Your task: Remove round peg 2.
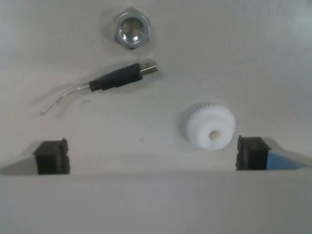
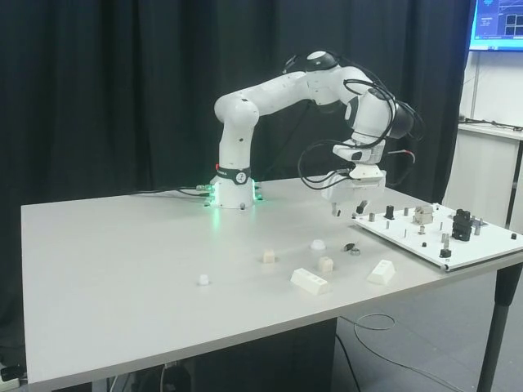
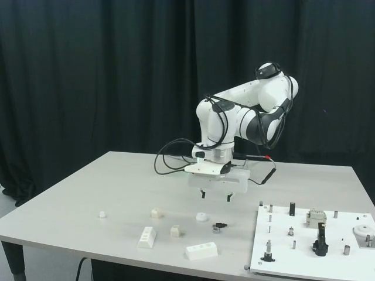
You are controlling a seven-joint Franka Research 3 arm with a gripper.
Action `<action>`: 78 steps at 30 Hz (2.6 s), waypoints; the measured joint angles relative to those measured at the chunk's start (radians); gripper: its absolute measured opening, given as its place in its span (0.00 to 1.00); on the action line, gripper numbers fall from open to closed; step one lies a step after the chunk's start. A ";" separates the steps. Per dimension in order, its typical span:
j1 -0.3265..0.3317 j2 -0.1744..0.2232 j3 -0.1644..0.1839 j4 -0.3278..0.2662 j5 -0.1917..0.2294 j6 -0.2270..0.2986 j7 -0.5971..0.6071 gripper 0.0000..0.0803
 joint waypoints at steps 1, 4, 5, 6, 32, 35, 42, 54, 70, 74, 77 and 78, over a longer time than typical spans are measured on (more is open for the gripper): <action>-0.002 0.000 0.000 0.000 0.002 0.000 -0.003 0.94; -0.009 0.001 0.001 0.001 0.005 0.000 -0.012 0.94; -0.011 0.002 0.001 0.002 0.006 0.000 -0.015 0.98; -0.013 0.002 0.001 0.002 0.007 0.000 -0.019 0.98; -0.050 0.010 0.001 0.027 0.022 0.000 -0.049 1.00; -0.051 0.010 0.001 0.030 0.022 0.000 -0.049 1.00; -0.053 0.010 0.001 0.035 0.022 0.000 -0.049 1.00; -0.055 0.010 0.001 0.038 0.022 0.000 -0.049 1.00; -0.053 0.010 0.001 0.042 0.049 -0.018 -0.049 1.00; -0.047 0.010 0.001 0.043 0.068 -0.031 -0.049 1.00; -0.041 0.010 0.001 0.043 0.083 -0.046 -0.046 1.00; -0.038 0.010 0.001 0.043 0.087 -0.049 -0.043 1.00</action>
